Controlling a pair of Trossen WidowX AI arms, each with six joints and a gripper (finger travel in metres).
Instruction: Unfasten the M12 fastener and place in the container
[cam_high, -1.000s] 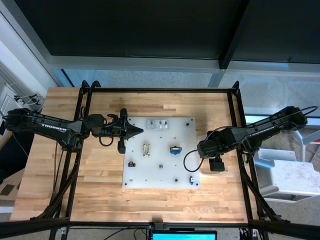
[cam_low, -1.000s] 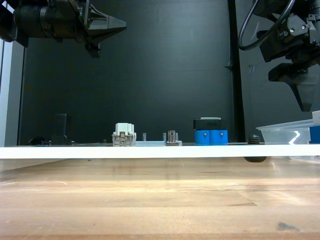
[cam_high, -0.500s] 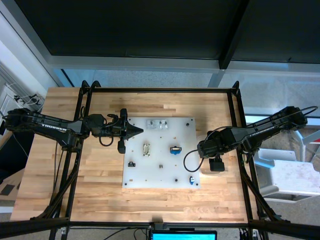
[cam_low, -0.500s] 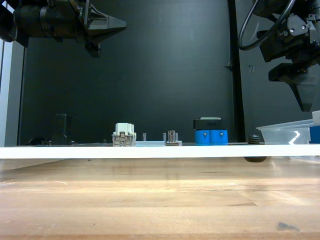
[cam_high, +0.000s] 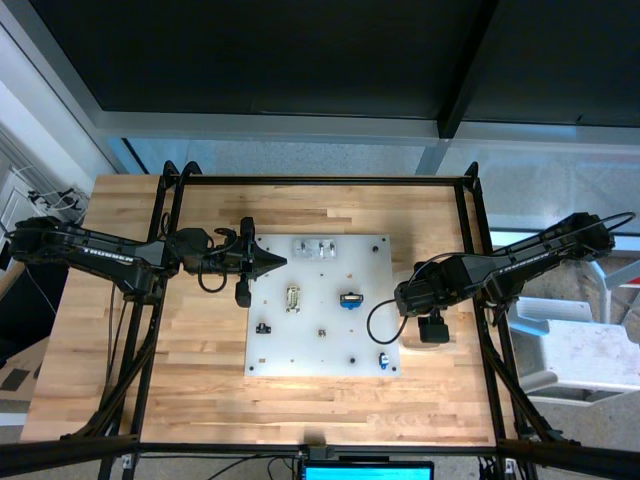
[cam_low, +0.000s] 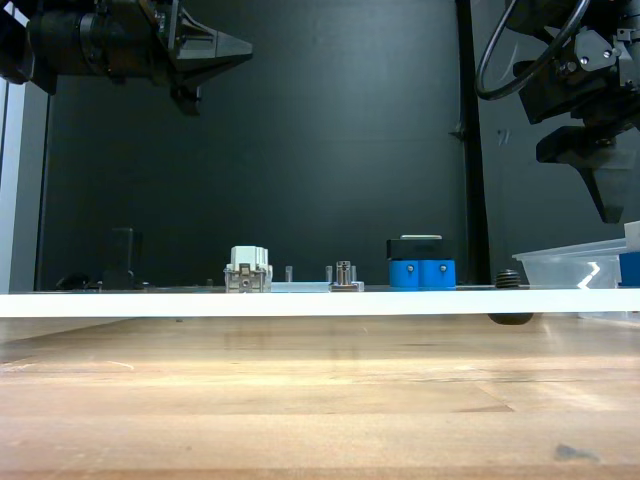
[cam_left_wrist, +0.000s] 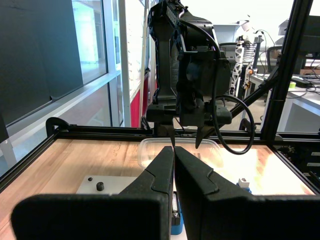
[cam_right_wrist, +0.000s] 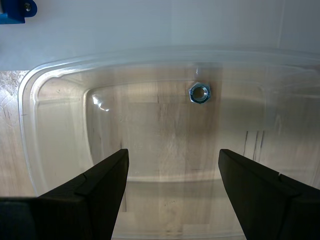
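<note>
Nothing moved — right tool (cam_right_wrist: 171, 150) splayed over container (cam_right_wrist: 30, 100), left tool (cam_left_wrist: 174, 149) aloft.

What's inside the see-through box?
A small silver nut lies on the floor of the container; nothing else shows. The right gripper hangs open above it, its fingers hiding part of the floor. The left gripper is shut, over the white board's far left.

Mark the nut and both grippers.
nut (cam_right_wrist: 200, 93): right wrist view, its hex face, inside the container (cam_right_wrist: 125, 56).
right gripper (cam_right_wrist: 172, 154): right wrist view, midway between open fingertips, above the container.
left gripper (cam_left_wrist: 174, 149): left wrist view, where shut fingertips meet, over the board (cam_high: 300, 350).
</note>
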